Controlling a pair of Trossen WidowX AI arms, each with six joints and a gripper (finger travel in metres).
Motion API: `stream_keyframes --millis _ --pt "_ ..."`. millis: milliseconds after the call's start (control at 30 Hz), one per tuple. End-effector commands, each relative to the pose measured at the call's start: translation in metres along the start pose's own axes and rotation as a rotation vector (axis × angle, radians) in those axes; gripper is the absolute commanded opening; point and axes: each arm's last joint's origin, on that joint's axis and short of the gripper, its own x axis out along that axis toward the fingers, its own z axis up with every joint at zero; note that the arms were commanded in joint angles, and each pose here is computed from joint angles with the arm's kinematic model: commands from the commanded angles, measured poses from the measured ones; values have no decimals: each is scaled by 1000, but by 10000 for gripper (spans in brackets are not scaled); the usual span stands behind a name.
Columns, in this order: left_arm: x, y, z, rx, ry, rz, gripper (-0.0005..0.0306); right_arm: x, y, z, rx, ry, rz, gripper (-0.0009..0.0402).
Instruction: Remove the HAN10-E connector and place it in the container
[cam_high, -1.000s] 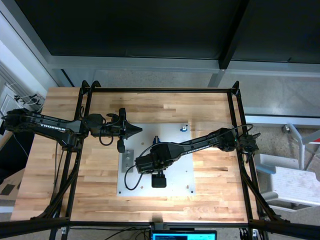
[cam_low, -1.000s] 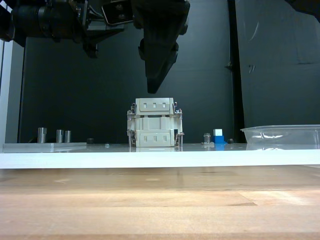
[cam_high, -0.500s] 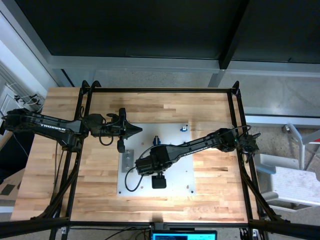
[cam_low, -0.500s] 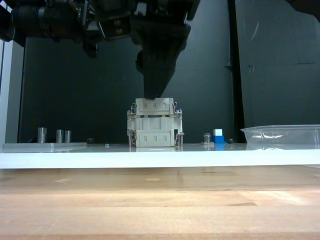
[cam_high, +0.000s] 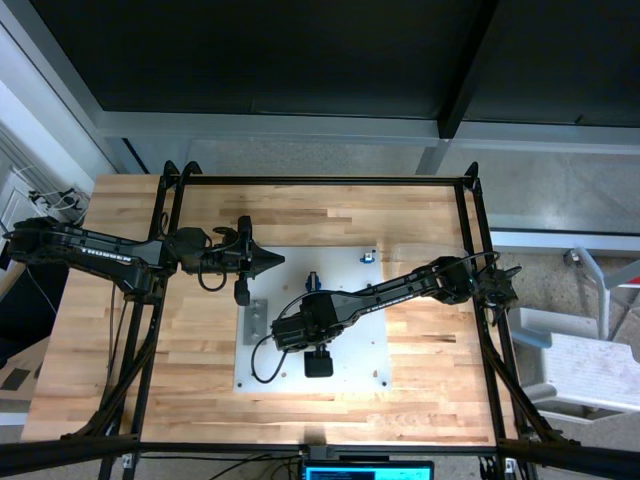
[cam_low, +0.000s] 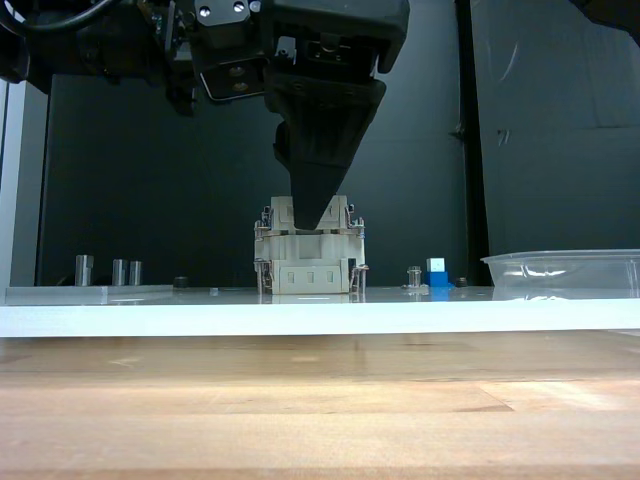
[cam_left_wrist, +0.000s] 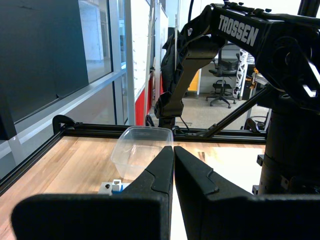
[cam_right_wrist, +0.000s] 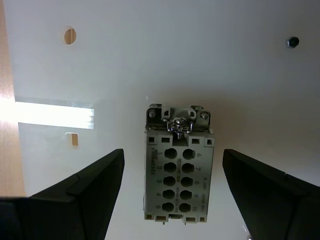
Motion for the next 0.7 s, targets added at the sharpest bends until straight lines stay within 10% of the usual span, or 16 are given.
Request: stream_keyframes --millis 33,700 --pt "0 0 0 0 0 0 0 0 0 0 0 0 3 246" --pt "0 0 0 0 0 0 0 -5 0 -1 -7 -3 14 60"
